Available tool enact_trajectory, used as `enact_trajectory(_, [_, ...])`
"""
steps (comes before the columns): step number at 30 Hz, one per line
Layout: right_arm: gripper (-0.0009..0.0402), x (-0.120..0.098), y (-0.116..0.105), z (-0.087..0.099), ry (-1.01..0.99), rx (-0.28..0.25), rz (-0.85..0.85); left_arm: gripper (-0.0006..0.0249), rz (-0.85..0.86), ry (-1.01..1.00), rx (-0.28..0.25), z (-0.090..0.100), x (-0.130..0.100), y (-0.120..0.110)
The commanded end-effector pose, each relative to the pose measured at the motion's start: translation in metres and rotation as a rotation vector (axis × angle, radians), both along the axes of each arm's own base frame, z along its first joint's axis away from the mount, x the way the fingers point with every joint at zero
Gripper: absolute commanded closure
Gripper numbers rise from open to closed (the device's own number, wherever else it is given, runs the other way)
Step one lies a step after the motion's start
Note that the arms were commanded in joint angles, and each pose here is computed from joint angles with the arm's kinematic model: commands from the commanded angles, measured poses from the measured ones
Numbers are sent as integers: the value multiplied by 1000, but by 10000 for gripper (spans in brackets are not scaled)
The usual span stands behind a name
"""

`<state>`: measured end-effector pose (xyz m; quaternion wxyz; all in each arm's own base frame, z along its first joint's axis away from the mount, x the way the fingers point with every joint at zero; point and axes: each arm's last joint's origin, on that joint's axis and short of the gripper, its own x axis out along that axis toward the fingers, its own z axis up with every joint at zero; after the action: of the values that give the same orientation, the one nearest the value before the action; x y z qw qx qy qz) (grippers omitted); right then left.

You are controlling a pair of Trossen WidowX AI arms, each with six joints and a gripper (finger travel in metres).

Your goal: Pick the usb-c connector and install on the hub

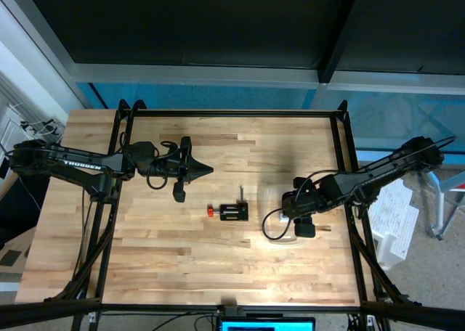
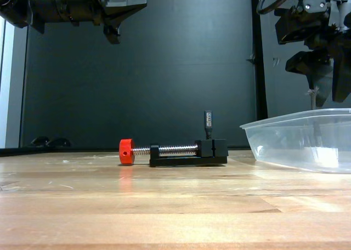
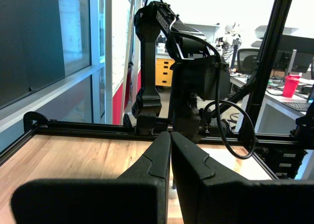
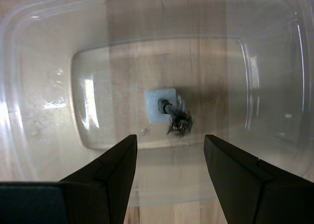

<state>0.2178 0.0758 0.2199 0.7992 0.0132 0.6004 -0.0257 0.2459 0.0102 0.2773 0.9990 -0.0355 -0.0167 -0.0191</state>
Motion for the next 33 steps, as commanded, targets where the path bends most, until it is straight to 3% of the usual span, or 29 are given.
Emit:
enact_trajectory(1, [206,3,1,-4,9,-23,-8,243,0,0,0,0,0,0])
enact_trajectory(33, [205,26,10,-40,65,-37,5,243,0,0,0,0,0,0])
